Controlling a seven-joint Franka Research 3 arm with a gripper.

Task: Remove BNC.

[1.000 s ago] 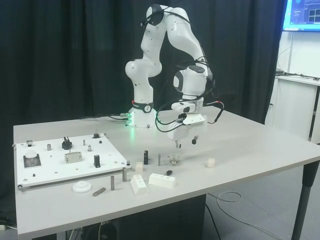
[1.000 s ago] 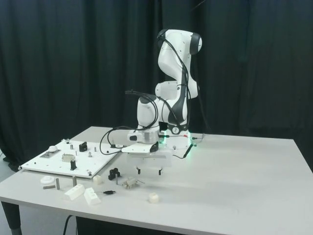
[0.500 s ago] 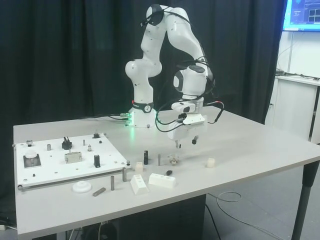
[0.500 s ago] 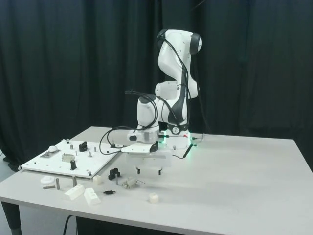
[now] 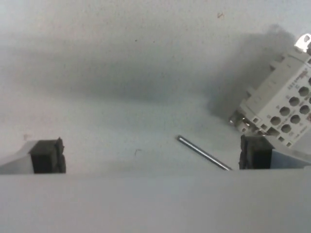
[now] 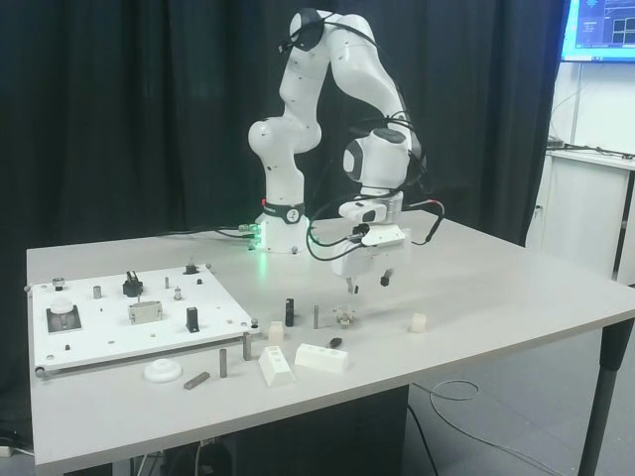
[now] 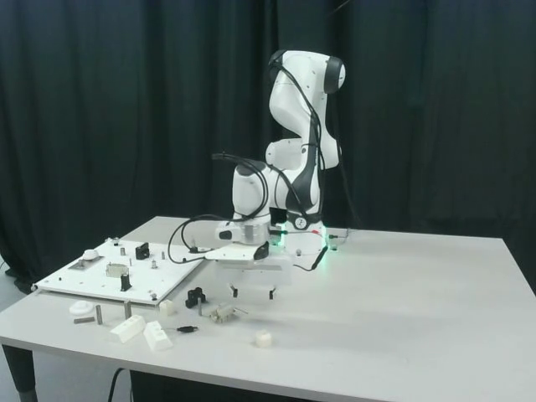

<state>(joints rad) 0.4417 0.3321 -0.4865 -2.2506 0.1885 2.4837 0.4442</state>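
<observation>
The grey table carries a white board, scattered white blocks and a multi-pin connector.

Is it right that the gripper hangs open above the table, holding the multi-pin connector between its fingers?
Not quite. The gripper hangs open above the table, but it holds nothing. The wrist view shows the connector lying on the table beside one finger, not between the two.
</observation>
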